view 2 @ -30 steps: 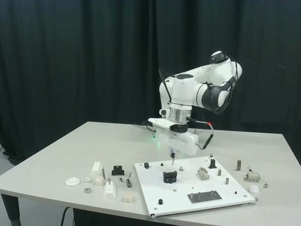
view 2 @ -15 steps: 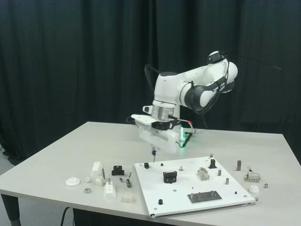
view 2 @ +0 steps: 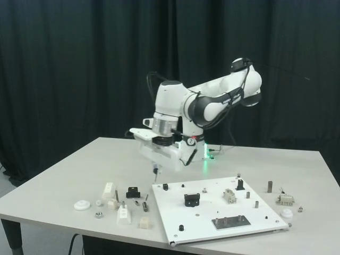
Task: Place square peg 1.
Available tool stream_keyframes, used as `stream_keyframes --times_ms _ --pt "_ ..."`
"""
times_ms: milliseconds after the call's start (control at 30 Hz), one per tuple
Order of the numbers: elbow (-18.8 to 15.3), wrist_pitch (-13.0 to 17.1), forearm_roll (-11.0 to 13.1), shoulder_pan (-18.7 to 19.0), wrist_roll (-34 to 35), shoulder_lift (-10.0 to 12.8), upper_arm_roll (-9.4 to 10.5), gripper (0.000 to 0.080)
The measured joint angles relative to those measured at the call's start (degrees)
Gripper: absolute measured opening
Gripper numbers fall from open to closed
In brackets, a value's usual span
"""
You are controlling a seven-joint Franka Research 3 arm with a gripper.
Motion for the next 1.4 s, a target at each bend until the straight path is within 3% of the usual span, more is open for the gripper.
stream_keyframes --times_ms 367,733,1133,1400 --pt "0.3 -0.1 1.2 -5.5 -7.5 0.4 1.68 0.0028" --pt "0.8 0.4 5.3 -10.1 -14.3 2.7 3.51 0.0028" --pt "1.6 4.0 8.9 -14.6 -15.3 3.3 7.64 0.0028" --pt "3.1 4.2 11.3 -17.9 -16.4 4.1 9.59 0.0028"
